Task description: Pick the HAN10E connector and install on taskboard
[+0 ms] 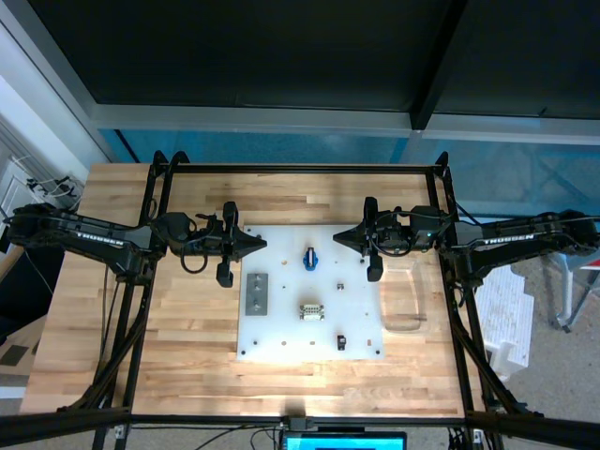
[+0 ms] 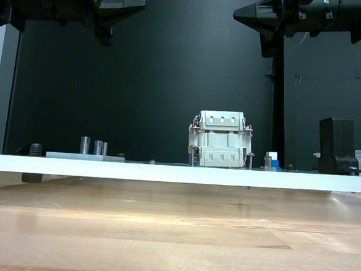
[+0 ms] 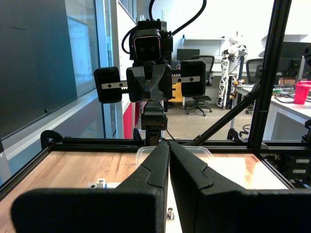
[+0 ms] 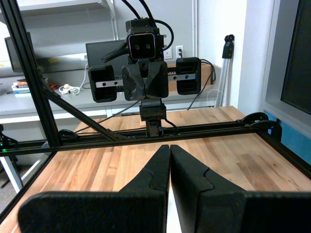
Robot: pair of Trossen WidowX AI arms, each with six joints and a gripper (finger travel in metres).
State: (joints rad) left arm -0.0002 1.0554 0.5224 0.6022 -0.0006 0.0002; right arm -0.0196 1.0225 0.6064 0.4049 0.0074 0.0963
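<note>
On the white taskboard (image 1: 281,342), near its middle, the HAN10E connector (image 1: 312,310) sits upright, just right of the grey metal block (image 1: 256,292) and on the near side of the blue upright part (image 1: 310,257). From the low view the connector (image 2: 220,141) stands on the board's surface with nothing gripping it, and the small black part (image 2: 336,146) rises off to its right. The left gripper (image 1: 261,244) hangs in the air over the board's far left edge, its fingers (image 3: 158,165) pressed together to a point. The right gripper (image 1: 339,236) faces it from above the board's far right side, well above the connector, its fingers (image 4: 160,167) likewise pressed together. A clear plastic tray (image 1: 412,323) lies on the wooden table (image 1: 141,347), touching the board's right edge.
</note>
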